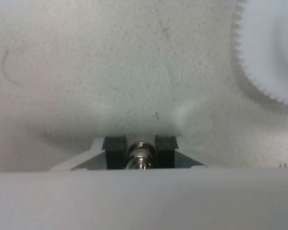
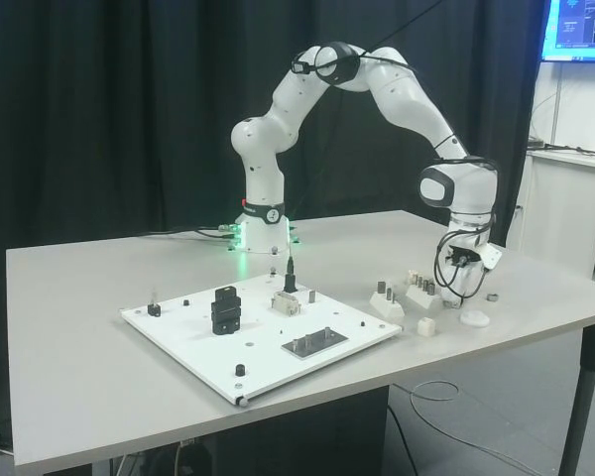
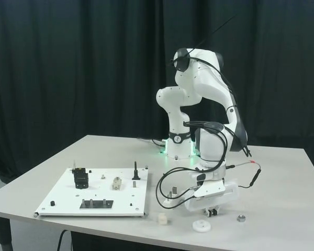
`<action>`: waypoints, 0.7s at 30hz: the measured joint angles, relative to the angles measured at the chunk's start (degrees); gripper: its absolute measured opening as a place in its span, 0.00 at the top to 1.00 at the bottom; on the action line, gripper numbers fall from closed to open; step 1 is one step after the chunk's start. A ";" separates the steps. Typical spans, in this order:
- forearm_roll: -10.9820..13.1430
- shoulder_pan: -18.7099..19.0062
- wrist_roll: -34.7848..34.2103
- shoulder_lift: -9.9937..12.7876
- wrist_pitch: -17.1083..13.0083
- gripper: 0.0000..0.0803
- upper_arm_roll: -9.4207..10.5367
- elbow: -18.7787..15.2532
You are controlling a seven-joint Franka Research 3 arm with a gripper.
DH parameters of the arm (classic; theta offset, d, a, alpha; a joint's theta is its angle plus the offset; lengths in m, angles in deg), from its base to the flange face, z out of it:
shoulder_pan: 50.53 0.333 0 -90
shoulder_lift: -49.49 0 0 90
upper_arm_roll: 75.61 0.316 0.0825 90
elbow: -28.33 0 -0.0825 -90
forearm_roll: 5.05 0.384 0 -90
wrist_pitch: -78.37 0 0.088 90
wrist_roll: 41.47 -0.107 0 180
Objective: Pick BNC.
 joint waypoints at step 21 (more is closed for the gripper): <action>0.00 -0.44 -0.58 -1.13 6.54 0.84 -1.24 4.33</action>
